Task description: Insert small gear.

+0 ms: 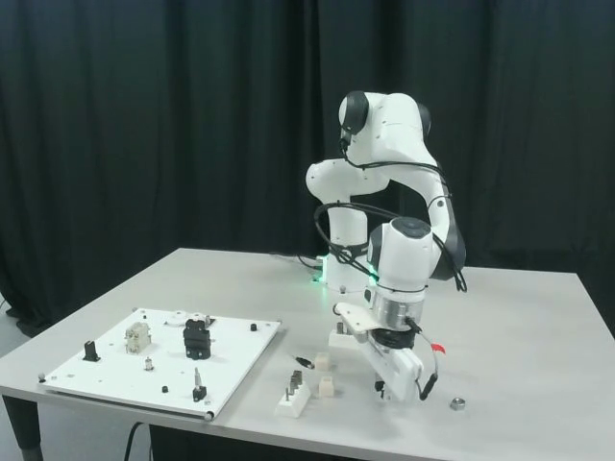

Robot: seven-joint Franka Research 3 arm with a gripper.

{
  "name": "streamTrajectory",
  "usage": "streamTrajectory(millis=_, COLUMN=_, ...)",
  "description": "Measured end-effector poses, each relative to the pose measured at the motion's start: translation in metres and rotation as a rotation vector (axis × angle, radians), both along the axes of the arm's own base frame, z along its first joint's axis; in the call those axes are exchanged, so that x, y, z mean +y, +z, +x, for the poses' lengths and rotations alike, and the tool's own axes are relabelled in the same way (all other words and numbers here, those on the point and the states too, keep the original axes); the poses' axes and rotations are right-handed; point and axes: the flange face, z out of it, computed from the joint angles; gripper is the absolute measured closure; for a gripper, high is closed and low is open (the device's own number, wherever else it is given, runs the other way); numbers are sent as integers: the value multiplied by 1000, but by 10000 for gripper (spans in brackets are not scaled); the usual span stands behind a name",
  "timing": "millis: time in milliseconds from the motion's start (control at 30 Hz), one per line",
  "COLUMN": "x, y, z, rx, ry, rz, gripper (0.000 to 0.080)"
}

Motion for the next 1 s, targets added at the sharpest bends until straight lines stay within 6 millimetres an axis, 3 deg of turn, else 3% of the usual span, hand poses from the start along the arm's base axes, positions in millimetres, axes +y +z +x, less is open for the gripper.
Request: streamTrajectory(millis=1000, x=-7, y=10, z=6, rx=11, ry=-3, rz=-13, gripper=611)
